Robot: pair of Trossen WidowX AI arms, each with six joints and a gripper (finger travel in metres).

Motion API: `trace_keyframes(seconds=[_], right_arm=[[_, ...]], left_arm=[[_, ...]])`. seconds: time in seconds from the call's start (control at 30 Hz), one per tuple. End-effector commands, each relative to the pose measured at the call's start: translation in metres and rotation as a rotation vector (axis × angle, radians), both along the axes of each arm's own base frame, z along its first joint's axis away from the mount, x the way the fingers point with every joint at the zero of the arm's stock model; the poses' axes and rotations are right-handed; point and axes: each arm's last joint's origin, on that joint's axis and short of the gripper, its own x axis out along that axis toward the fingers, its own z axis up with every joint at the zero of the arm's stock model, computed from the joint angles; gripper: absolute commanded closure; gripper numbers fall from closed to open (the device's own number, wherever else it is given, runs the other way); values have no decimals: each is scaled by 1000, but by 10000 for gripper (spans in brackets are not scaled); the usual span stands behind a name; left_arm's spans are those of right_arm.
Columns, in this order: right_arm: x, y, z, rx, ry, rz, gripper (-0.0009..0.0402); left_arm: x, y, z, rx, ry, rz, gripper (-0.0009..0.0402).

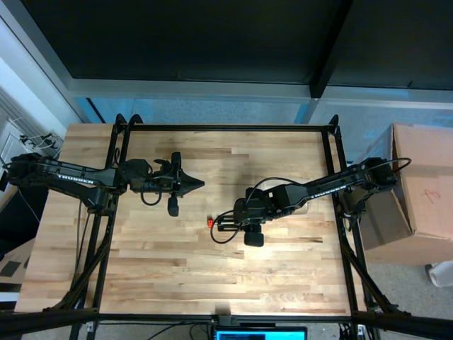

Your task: Remove the USB-C connector from the USB-C receptacle and place in the container

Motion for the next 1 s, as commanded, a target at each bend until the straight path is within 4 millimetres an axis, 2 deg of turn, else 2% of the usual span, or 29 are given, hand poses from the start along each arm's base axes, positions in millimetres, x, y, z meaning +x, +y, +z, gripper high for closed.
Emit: trace_keyframes(seconds=[0.03, 0.6, 1.0], right_arm=[[0, 0, 0, -2, 0, 2, 268], [1, 0, 0, -2, -8, 0, 393], [2, 1, 4, 2, -28, 2, 393]], left_arm=[[0, 0, 0, 0, 0, 0, 393], [0, 0, 0, 0, 0, 0, 393], [0, 0, 0, 0, 0, 0, 393]])
